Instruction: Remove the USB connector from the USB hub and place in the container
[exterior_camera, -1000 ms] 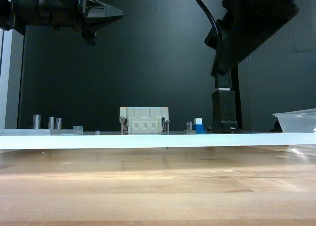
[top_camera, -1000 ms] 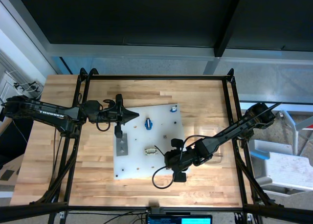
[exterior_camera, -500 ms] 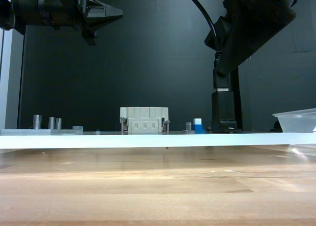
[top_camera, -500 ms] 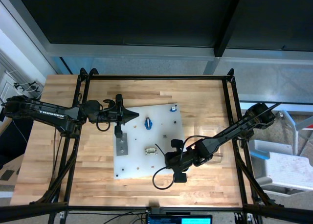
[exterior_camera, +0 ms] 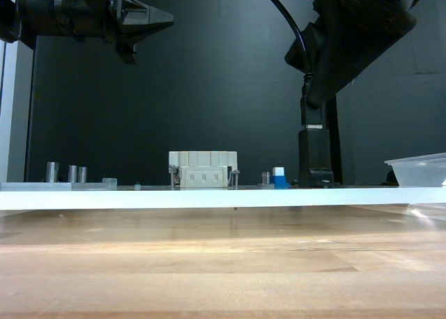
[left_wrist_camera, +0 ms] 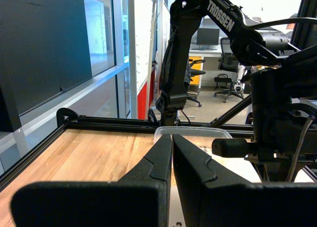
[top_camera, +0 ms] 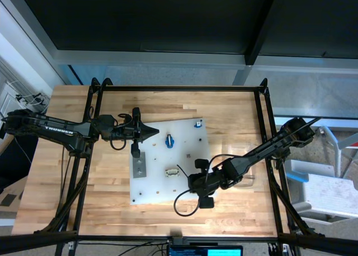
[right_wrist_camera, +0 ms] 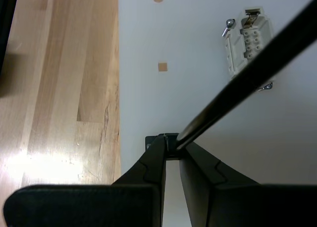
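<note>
The right gripper (right_wrist_camera: 172, 146) clenched the USB connector (right_wrist_camera: 237, 83) over the white board's (right_wrist_camera: 198, 38) near right. The left gripper (left_wrist_camera: 171, 140) hung pinched together and empty above its far left. The right arm (left_wrist_camera: 218, 14) read "TROSSEN".

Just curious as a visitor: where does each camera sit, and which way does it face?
High: above the table's near edge, looking down; both arms, left gripper high over the white board.
Low: table-top height, level with the board; both arms overhead.
Left wrist: along the shut left gripper toward the container.
Right wrist: downward, right gripper shut on the USB connector on the board.
Shared: high and right wrist show the cream connector.
</note>
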`<state>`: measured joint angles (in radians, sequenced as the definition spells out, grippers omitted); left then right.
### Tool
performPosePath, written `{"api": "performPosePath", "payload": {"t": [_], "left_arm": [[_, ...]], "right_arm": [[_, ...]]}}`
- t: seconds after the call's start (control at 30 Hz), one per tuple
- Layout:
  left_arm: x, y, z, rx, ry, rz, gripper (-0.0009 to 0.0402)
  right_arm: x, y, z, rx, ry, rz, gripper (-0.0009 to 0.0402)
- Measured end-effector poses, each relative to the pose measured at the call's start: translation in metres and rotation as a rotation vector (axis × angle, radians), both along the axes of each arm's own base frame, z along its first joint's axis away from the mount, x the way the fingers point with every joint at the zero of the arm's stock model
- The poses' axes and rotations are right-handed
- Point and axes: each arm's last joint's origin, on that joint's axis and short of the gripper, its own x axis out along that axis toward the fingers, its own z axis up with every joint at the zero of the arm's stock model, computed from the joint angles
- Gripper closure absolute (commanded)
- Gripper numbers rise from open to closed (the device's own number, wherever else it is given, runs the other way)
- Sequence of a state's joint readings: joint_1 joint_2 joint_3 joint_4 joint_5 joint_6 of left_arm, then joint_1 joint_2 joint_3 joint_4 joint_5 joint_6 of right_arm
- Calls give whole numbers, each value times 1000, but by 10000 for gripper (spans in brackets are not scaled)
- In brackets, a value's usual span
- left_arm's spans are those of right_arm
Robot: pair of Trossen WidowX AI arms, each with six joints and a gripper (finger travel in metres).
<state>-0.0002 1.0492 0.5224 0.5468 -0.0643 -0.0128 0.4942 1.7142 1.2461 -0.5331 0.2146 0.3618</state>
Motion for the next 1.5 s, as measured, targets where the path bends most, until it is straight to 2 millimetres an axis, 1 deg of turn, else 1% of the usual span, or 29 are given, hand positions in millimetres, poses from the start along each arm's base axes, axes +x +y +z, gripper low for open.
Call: {"api": "performPosePath", "payload": {"t": [0.13,0.33,0.47,0.9,1.23,1.5], "left_arm": [[0,0,0,0,0,0,392],[0,0,0,0,0,0,392],[0,0,0,0,0,0,392],[0,0,0,0,-1,0,392],[0,0,0,0,0,0,392],[0,0,0,0,0,0,392]], "right_arm": [[2,1,1,-10,14,6,393],[12,5,2,-22,38,35,393],[15,7,3,-21,55,40,393],[13,6,1,-33,79,42,393],[12,5,6,-24,54,42,394],[0,0,4,-9,-5,33,394]]}}
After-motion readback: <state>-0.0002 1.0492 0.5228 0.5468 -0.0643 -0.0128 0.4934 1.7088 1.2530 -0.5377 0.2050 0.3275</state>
